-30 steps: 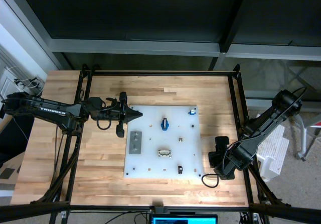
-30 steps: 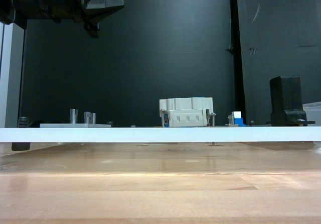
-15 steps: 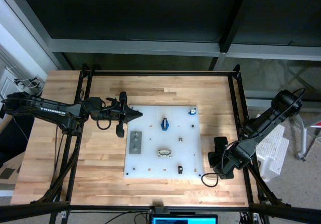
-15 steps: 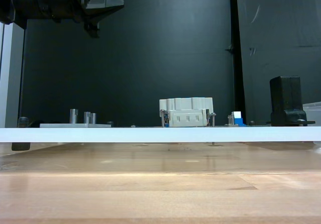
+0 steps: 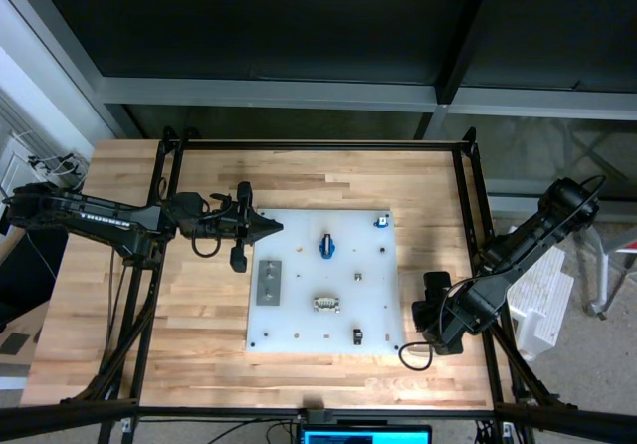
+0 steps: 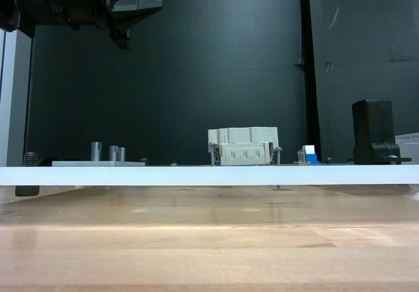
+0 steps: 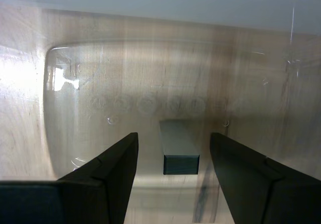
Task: Pick the 16mm bar and install on taskboard
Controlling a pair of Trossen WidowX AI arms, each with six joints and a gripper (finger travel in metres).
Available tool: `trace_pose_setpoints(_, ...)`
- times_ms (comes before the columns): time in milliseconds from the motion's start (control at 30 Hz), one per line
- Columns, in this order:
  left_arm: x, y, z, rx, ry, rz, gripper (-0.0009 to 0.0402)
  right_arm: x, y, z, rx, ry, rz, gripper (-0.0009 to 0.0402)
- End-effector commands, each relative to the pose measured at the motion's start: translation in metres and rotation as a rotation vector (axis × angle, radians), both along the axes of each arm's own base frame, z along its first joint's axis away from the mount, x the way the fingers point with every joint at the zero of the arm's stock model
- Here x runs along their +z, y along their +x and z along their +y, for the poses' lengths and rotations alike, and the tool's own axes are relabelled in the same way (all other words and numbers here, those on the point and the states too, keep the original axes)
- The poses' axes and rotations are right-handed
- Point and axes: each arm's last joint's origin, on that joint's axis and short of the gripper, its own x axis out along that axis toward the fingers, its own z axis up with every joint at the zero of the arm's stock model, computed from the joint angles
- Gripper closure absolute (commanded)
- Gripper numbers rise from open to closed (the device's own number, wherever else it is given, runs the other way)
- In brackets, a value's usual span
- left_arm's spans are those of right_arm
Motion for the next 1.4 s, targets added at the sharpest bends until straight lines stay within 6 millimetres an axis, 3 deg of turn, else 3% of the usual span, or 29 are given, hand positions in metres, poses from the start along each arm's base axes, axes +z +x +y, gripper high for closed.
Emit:
trace_pose_setpoints(33, 0.0, 0.0, 0.0, 0.0, 0.0, 0.0, 0.0393, 0.0, 0.0, 0.0, 0.0, 0.0, -0.001, 0.0221)
trace_pose_setpoints(933, 0.0, 0.0, 0.0, 0.0, 0.0, 0.0, 0.0393, 0.002, -0.001, -0.002, 0.005, -0.004, 0.002, 0.0394)
trace_pose_setpoints(1200, 0.0, 0.0, 0.0, 0.0, 0.0, 0.0, 0.0393, 0.012, -0.001, -0.003, 0.002, 0.008, -0.007, 0.0383)
trace_pose_setpoints(1400, 0.0, 0.0, 0.0, 0.0, 0.0, 0.0, 0.0393, 0.037, 0.003, -0.006, -0.02, 0.064, -0.019, 0.0385)
